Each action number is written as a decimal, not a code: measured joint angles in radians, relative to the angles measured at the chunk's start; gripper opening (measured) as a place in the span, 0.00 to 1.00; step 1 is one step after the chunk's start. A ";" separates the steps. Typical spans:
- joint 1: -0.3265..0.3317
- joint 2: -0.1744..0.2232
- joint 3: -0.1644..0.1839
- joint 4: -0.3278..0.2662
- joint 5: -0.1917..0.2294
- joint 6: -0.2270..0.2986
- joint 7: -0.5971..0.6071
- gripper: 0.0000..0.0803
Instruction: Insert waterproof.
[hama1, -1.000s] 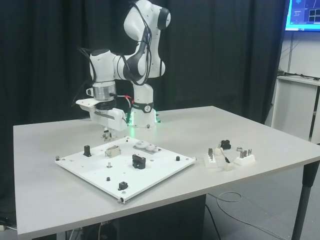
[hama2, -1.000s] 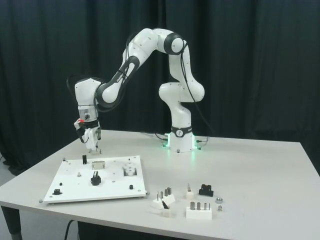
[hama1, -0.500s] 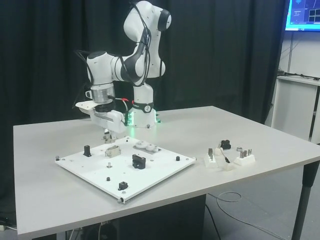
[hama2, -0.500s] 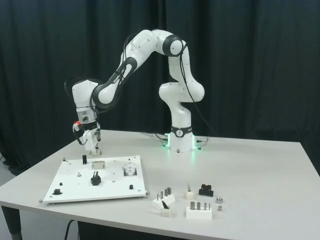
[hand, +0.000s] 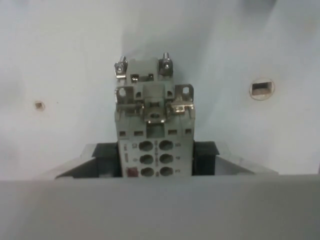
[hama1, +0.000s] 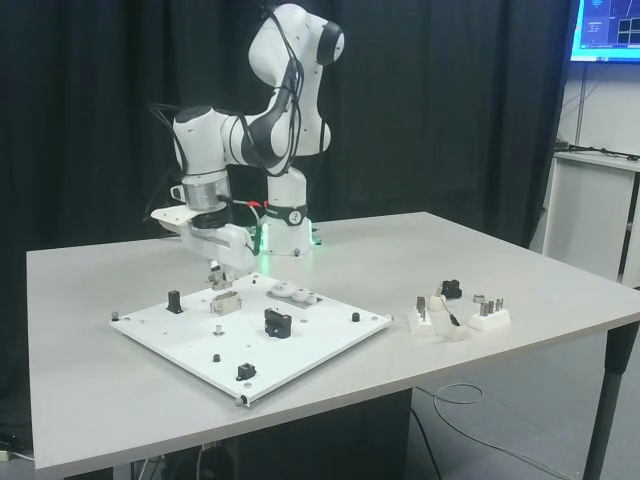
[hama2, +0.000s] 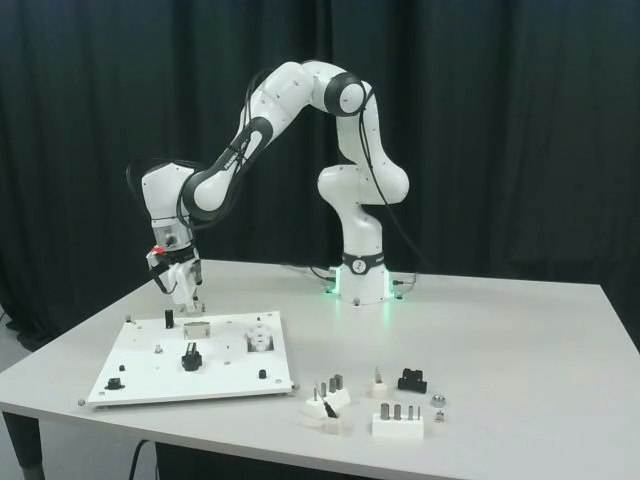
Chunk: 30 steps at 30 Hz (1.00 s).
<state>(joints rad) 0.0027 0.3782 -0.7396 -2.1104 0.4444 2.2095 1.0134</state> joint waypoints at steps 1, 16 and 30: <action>0.000 0.003 0.000 0.003 0.002 -0.002 0.000 0.38; 0.000 0.038 0.011 0.022 0.035 -0.018 -0.020 0.38; -0.001 0.055 0.008 0.025 0.033 -0.026 -0.022 0.38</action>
<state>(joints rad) 0.0019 0.4334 -0.7313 -2.0856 0.4772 2.1836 0.9911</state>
